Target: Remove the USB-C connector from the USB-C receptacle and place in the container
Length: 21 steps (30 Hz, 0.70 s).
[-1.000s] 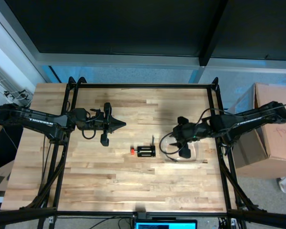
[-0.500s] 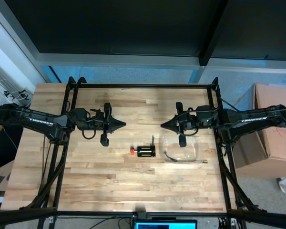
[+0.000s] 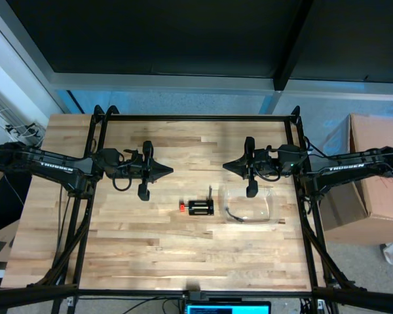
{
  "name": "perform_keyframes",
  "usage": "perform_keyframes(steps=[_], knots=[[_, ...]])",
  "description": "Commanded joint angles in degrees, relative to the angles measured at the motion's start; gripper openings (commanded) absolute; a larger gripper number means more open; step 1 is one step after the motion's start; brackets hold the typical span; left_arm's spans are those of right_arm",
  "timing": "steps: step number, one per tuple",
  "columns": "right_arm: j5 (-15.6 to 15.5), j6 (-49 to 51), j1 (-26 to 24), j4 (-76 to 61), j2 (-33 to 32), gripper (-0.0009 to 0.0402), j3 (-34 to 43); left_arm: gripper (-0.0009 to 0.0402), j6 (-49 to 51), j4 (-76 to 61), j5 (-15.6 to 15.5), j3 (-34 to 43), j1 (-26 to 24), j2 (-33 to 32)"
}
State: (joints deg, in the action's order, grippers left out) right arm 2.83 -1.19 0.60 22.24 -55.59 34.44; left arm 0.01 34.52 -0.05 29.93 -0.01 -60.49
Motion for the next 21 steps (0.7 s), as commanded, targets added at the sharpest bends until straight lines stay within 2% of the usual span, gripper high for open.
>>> perform_keyframes(steps=[1, 21], knots=[[0.09, -0.48, 0.02, 1.62, 0.0, 0.0, -0.87, 0.0, 0.0, 0.0, 0.02, 0.02, 0.0, 0.02], [0.09, -1.11, 0.02, 3.8, 0.11, 0.0, -2.05, 0.0, 0.0, 0.0, 0.02, 0.02, 0.0, 0.02]])
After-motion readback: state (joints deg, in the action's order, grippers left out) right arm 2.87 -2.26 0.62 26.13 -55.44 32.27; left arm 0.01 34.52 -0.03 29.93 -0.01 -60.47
